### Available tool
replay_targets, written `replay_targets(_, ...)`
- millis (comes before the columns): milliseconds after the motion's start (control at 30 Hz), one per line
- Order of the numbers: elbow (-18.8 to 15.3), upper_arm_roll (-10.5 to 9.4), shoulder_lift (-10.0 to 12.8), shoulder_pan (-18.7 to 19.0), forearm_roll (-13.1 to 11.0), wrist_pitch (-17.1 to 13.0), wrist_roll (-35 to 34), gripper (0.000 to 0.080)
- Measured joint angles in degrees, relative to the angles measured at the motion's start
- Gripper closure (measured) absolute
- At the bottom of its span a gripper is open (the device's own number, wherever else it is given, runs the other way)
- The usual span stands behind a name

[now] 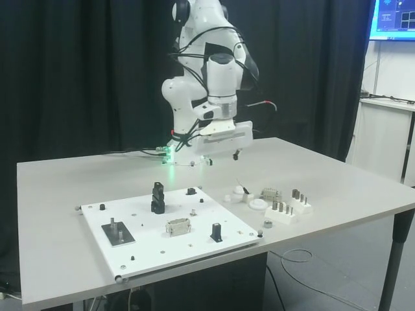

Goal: Pick USB.

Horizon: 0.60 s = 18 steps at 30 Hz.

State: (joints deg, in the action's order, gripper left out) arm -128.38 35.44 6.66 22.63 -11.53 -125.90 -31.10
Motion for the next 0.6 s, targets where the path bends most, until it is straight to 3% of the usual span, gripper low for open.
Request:
replay_targets(333,-4.9,-0.09,-2.1,3.5,0.0,-6.1,-6.1,0.0003)
replay_targets(600,-7.1,-0.15,-2.8,5.1,0.0,-9.3,-8.3,0.0003)
